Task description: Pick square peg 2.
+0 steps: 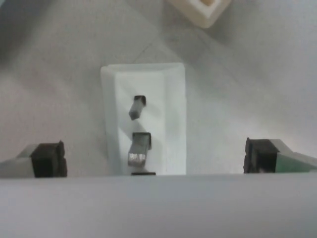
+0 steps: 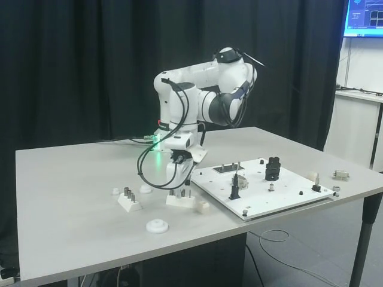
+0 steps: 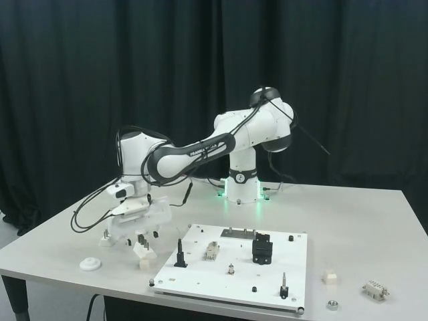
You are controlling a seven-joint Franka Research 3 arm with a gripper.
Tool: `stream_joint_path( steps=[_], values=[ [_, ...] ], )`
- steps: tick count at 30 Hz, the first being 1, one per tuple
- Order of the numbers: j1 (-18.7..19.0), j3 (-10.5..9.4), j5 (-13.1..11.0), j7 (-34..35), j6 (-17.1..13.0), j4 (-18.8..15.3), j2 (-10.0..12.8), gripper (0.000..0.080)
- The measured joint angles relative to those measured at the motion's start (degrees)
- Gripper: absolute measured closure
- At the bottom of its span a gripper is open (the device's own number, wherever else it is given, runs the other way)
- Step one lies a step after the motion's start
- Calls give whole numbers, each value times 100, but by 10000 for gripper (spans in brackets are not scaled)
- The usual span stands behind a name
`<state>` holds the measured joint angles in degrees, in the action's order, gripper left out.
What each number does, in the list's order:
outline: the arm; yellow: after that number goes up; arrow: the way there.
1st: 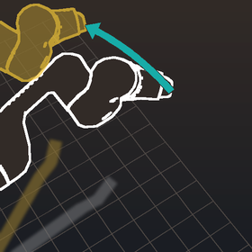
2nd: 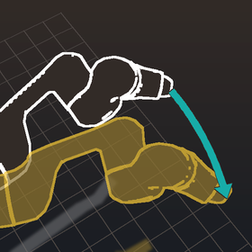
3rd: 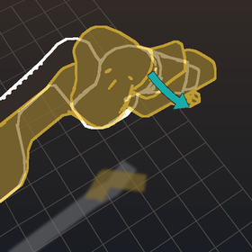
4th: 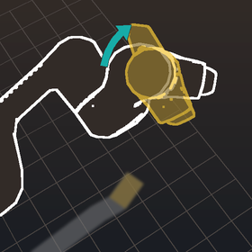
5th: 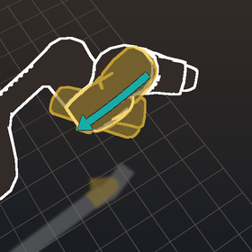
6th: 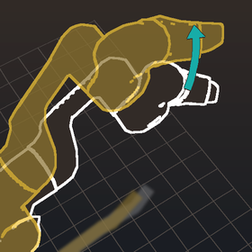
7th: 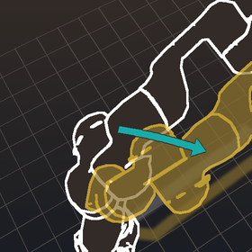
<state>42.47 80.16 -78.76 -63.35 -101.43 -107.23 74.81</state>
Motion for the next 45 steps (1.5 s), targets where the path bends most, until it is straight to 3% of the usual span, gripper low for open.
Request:
stream_joint_path(
  steps=[15, 16, 25, 26, 30, 31, 35, 36, 45],
  values=[
    [113, -116, -302, -142, -128, -263, 0, 3],
    [127, -113, -302, -142, -128, -271, -1, 122],
    [248, -75, -302, -142, -142, -374, -2, 122],
    [255, -73, -302, -142, -147, -381, -2, 502],
    [273, -67, -301, -142, -170, -403, -2, 502],
    [276, -67, -301, -142, -177, -409, -2, 668],
    [291, -65, -300, -142, -208, -444, -2, 668],
    [296, -64, -300, -143, -214, -452, -2, 730],
    [342, -19, -297, -164, -245, -489, -2, 730]
  ],
)
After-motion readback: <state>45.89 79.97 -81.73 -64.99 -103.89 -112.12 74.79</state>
